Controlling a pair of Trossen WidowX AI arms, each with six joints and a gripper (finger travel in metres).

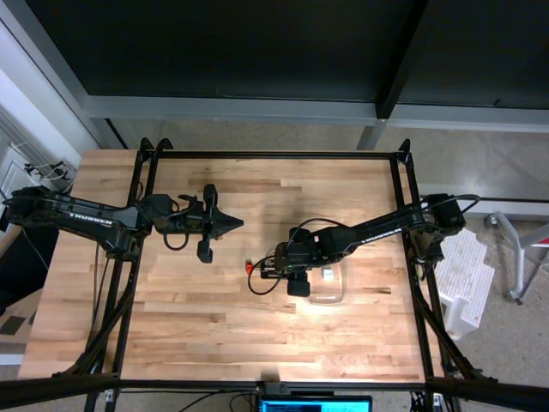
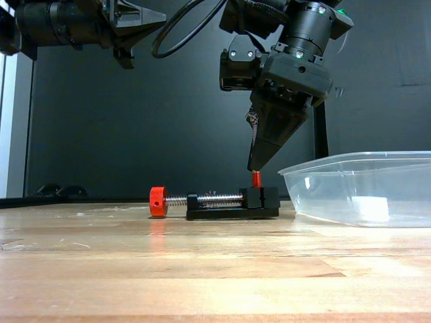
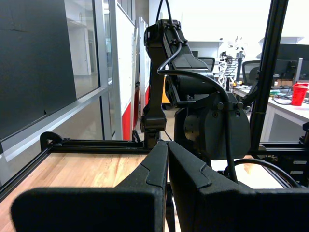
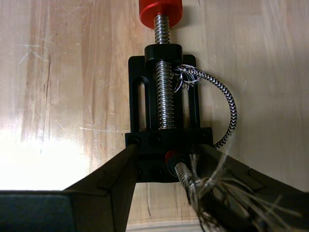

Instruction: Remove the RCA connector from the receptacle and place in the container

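The RCA connector (image 4: 173,161) is a slim silvery plug with a small red collar. It stands upright in the end block of the black receptacle (image 2: 232,205), opposite the red knob (image 2: 158,201), and a frayed black-and-white braided cable (image 4: 228,112) curls off it. The right gripper (image 2: 254,163) hangs just above, its fingers spread to either side of the plug. The clear container (image 2: 357,192) sits just beside the receptacle. The left gripper (image 1: 230,223) is clenched on nothing, raised well apart from them.
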